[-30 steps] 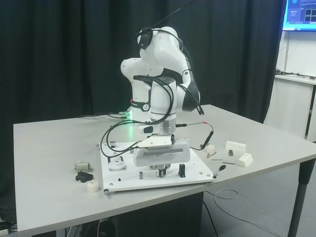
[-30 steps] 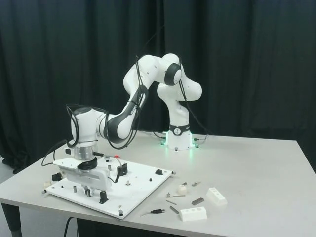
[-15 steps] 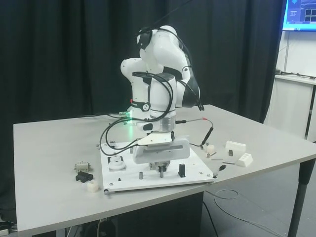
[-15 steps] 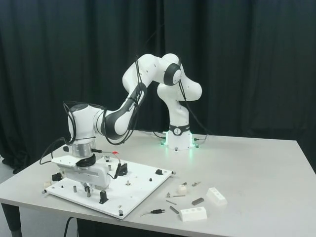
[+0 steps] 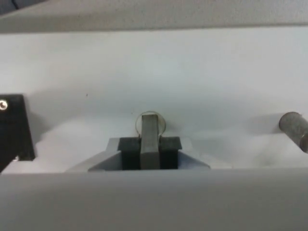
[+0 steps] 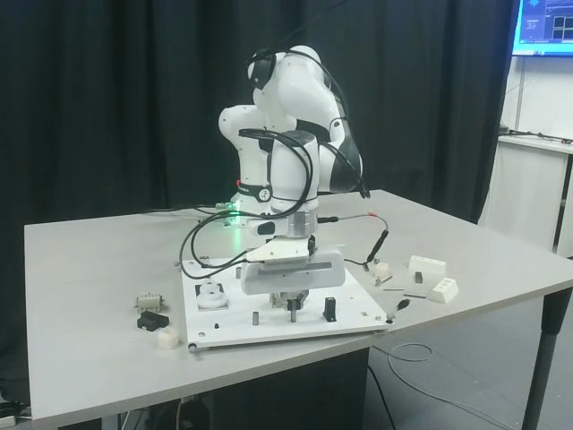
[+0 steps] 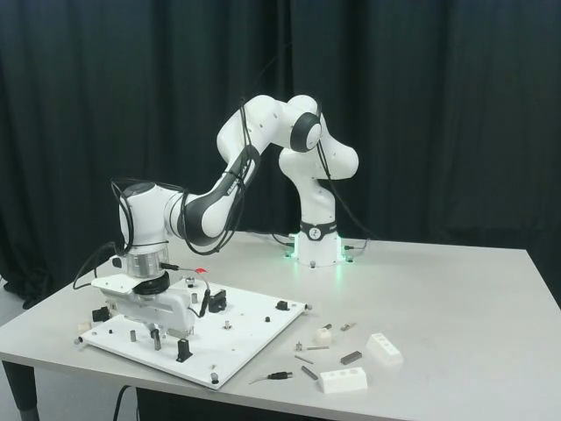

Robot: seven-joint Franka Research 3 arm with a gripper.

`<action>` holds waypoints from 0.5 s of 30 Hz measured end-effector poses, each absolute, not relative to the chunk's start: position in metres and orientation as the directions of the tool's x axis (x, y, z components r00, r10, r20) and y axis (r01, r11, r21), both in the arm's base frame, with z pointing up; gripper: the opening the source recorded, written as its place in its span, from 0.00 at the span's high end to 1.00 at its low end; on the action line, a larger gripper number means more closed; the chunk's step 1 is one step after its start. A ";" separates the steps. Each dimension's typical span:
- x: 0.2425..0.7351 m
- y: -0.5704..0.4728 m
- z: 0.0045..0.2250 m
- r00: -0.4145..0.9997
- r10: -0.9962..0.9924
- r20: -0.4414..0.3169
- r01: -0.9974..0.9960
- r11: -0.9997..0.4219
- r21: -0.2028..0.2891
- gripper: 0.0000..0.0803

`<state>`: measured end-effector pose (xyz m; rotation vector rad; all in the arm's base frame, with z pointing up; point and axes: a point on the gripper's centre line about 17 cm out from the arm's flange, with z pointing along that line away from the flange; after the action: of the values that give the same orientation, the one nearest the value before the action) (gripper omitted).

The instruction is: Remove square peg 3.

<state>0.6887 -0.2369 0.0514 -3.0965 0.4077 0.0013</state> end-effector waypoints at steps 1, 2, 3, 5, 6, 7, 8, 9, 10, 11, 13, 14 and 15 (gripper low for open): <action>0.689 -0.237 0.051 0.966 -0.259 -0.003 -0.259 -0.966 -0.018 0.91; 0.689 -0.237 0.051 0.966 -0.260 -0.003 -0.260 -0.965 -0.018 0.91; 0.689 -0.237 0.051 0.965 -0.261 -0.003 -0.261 -0.965 -0.018 0.91; 0.689 -0.237 0.052 0.965 -0.261 -0.003 -0.261 -0.965 -0.018 0.91; 0.689 -0.237 0.052 0.965 -0.261 -0.003 -0.261 -0.965 -0.018 0.91; 0.689 -0.237 0.052 0.965 -0.261 -0.003 -0.261 -0.965 -0.018 0.91; 0.689 -0.237 0.052 0.965 -0.261 -0.003 -0.261 -0.965 -0.018 0.91; 0.689 -0.237 0.052 0.966 -0.259 -0.003 -0.259 -0.966 -0.018 0.91; 0.689 -0.237 0.052 0.967 -0.256 -0.003 -0.256 -0.967 -0.018 0.91; 0.689 -0.237 0.052 0.968 -0.249 -0.003 -0.249 -0.968 -0.018 0.91; 0.689 -0.237 0.053 0.973 -0.231 -0.002 -0.231 -0.973 -0.018 0.91; 0.690 -0.237 0.054 0.975 -0.221 0.000 -0.221 -0.975 -0.018 0.91; 0.690 -0.238 0.055 0.977 -0.213 0.000 -0.213 -0.977 -0.018 0.91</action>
<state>0.6904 -0.2377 0.0553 -3.1061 0.3343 -0.0036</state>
